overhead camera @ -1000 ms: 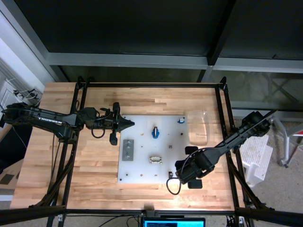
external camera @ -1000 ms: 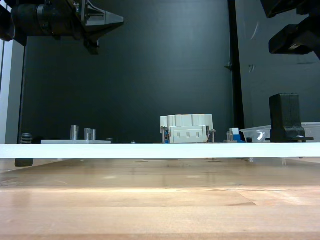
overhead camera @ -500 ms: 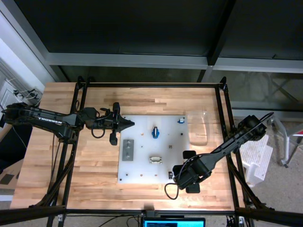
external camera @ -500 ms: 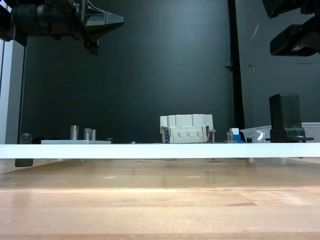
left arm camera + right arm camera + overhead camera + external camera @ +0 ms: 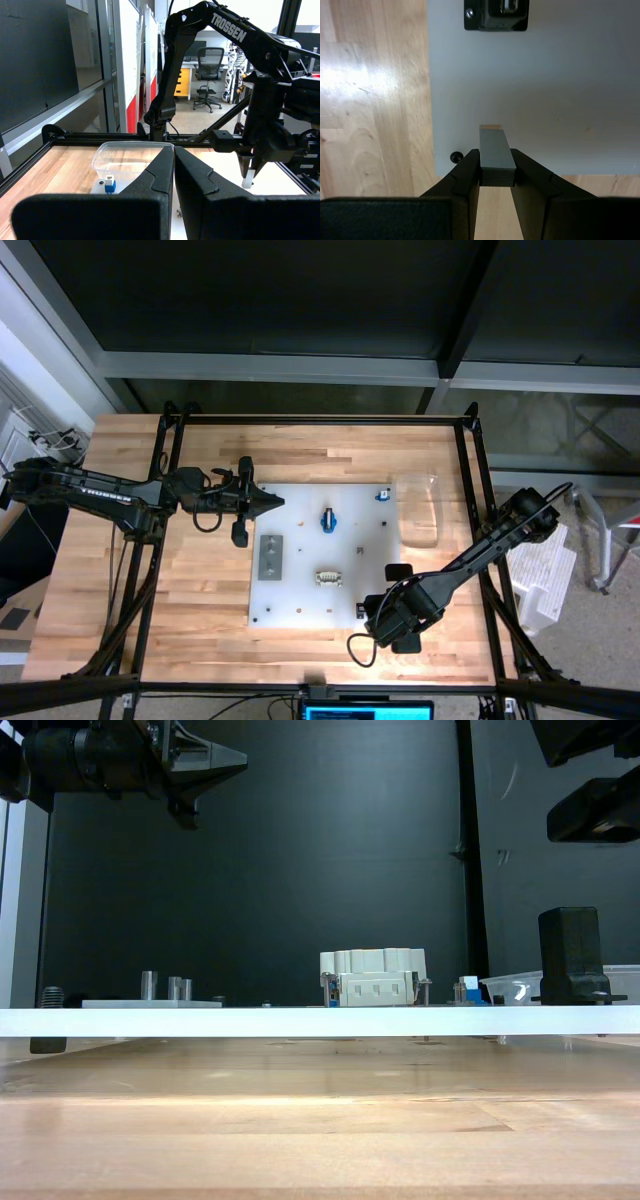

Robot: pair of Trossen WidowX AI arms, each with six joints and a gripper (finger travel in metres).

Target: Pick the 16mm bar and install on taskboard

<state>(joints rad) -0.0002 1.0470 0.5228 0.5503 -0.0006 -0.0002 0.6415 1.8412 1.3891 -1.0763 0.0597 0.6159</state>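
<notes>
While L fingers (image 5: 156, 181) hang closed over taskboard (image 5: 300, 592) far-L corner, R fingers (image 5: 468, 172) pinch 16mm bar (image 5: 496, 150) above near-R corner.

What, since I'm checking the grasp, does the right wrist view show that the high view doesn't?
Only the right wrist view: the 16mm bar clamped in the right gripper. Only the high view: the left gripper above the far left corner of the taskboard, plus the grey block. Both: that taskboard and the wooden table.
</notes>
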